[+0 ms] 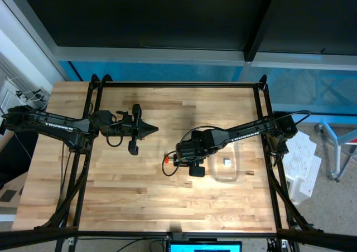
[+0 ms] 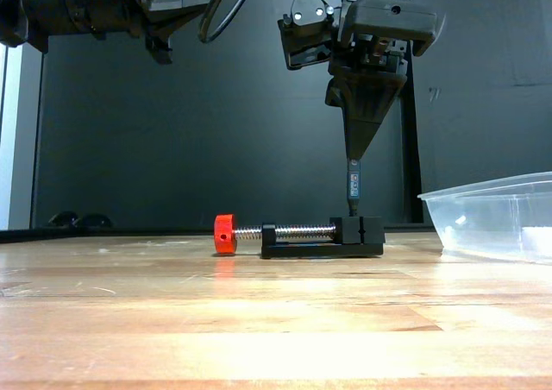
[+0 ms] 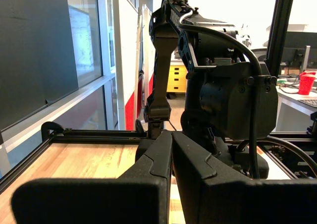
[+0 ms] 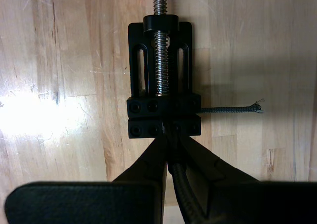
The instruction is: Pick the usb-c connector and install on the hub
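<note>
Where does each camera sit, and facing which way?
High: above the near edge, looking down and away; left gripper hovering left, right gripper at the hub.
Low: table height, looking level; right gripper holds the usb-c connector at the hub.
Left wrist: along its shut fingers toward the right arm.
Right wrist: down past its fingers onto the hub.
High and low share the clear tray.
</note>
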You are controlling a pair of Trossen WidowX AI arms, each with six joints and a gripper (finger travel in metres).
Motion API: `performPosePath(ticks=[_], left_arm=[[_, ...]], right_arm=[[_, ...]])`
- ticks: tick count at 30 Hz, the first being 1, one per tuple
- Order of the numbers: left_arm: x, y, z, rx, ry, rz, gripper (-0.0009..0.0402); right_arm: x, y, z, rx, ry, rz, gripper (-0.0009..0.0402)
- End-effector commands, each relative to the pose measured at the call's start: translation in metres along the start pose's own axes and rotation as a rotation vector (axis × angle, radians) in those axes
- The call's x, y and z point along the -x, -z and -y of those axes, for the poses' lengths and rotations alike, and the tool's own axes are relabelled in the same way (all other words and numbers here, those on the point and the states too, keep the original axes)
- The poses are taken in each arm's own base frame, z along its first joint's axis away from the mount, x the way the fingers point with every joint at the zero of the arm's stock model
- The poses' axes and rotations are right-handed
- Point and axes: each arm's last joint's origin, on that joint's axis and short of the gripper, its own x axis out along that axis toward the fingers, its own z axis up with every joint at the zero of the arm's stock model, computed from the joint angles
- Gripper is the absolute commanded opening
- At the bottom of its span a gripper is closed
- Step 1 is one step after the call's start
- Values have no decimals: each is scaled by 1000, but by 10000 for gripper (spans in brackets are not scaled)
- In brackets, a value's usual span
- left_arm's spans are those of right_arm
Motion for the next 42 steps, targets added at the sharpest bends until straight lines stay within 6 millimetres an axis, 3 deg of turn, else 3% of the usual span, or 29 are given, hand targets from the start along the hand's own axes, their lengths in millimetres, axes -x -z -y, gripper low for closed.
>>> performPosePath(ticks=[1,11,20,32,38,42], left_arm=[[0,0,0,0,0,0,0],[0,0,0,0,0,0,0],[0,0,0,0,0,0,0],[0,0,0,0,0,0,0],[0,0,0,0,0,0,0],[0,0,0,0,0,0,0]], right_arm=[[4,0,0,-1,-1,14,68],[18,4,2,-3,-7,34,147],[62,20,12,-9,-29,124,189],[75,29,18,-12,-35,144,181],[106,39,34,-8,-54,280,129],[114,52,44,-18,-63,378,76]])
